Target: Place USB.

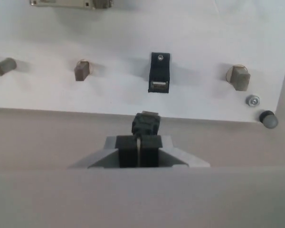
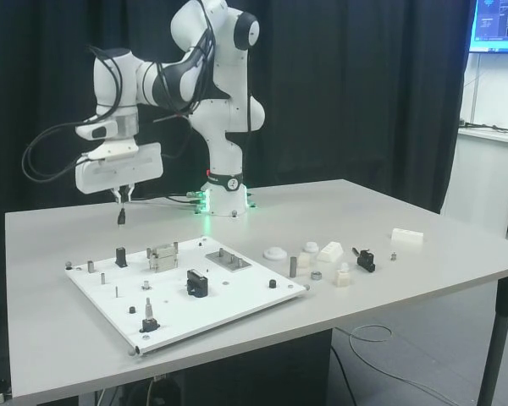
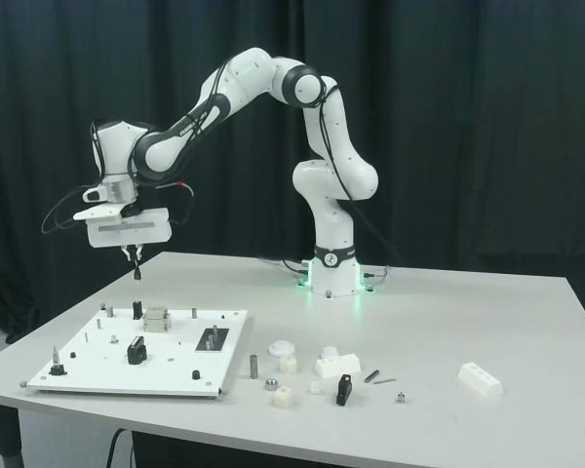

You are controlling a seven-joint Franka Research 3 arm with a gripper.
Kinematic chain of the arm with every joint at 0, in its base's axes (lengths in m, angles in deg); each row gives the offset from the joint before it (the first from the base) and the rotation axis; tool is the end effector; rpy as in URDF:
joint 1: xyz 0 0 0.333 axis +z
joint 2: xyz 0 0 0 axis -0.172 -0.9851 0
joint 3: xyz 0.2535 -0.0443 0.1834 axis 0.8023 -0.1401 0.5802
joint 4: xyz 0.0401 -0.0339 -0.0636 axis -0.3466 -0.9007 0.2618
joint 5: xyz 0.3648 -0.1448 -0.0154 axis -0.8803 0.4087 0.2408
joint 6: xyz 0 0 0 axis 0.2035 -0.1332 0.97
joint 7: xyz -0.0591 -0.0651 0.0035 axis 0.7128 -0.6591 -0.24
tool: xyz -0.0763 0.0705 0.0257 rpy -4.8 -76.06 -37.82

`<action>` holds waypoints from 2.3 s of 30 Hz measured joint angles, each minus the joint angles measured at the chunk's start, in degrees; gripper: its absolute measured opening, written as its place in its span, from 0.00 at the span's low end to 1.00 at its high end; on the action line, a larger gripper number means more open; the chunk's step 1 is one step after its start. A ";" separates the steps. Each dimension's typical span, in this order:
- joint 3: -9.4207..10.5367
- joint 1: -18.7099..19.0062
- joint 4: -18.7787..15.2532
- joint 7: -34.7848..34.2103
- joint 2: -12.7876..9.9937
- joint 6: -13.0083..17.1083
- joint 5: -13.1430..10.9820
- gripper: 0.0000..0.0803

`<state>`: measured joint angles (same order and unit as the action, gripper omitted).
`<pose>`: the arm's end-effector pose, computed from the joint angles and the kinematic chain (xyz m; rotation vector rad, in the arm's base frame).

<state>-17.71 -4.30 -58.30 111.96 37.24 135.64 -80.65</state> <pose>0.3995 -0.4473 0.3584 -3.0141 0.8380 0.1599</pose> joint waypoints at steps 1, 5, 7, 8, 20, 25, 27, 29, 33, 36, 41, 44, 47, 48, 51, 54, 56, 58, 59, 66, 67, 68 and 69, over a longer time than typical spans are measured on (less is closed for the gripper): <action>0.00 0.02 0.07 -0.08 0.26 -0.22 0.12 0.01; 0.00 0.09 0.31 -0.17 0.92 -0.74 0.30 0.01; 0.00 0.11 0.37 -0.19 1.07 -0.75 0.39 0.01; 0.00 0.12 0.40 -0.19 1.12 -0.75 0.42 0.01; 0.00 0.25 0.52 -0.23 1.16 -0.53 0.55 0.01; 0.00 0.31 0.52 -0.23 1.15 -0.29 0.55 0.01; 0.00 0.36 0.52 -0.23 1.14 -0.25 0.55 0.01; 0.00 0.45 0.52 -0.28 1.14 -0.25 0.55 0.01; 0.01 0.84 0.52 -0.77 1.14 -0.25 0.48 0.01; 0.03 1.46 0.52 -1.38 1.15 -0.35 0.15 0.01; 0.07 3.04 0.52 -1.55 1.22 -1.37 -1.35 0.01; 0.07 4.21 0.50 -1.55 1.26 -2.52 -2.85 0.01; 0.08 5.50 0.46 -1.57 1.29 -3.98 -4.38 0.01; 0.08 5.96 0.40 -1.63 1.30 -4.46 -4.98 0.01; 0.10 7.51 0.15 -2.21 1.34 -5.94 -6.53 0.01; 0.12 9.26 -0.28 -3.27 1.37 -7.19 -8.03 0.01; 0.14 10.61 -0.76 -4.17 1.45 -7.81 -8.93 0.01; 0.16 12.10 -1.48 -5.08 1.62 -8.12 -9.80 0.01; 0.17 12.88 -1.86 -5.62 1.73 -8.23 -10.16 0.01; 0.28 19.22 -4.94 -11.04 3.07 -8.33 -12.28 0.01; 0.30 20.19 -5.35 -11.94 3.32 -8.33 -12.50 0.01; 0.32 21.23 -5.78 -12.95 3.55 -8.32 -12.71 0.01; 0.35 22.31 -6.18 -13.99 3.77 -8.30 -12.91 0.01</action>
<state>-17.36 18.00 -64.48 97.97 41.01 127.33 -93.56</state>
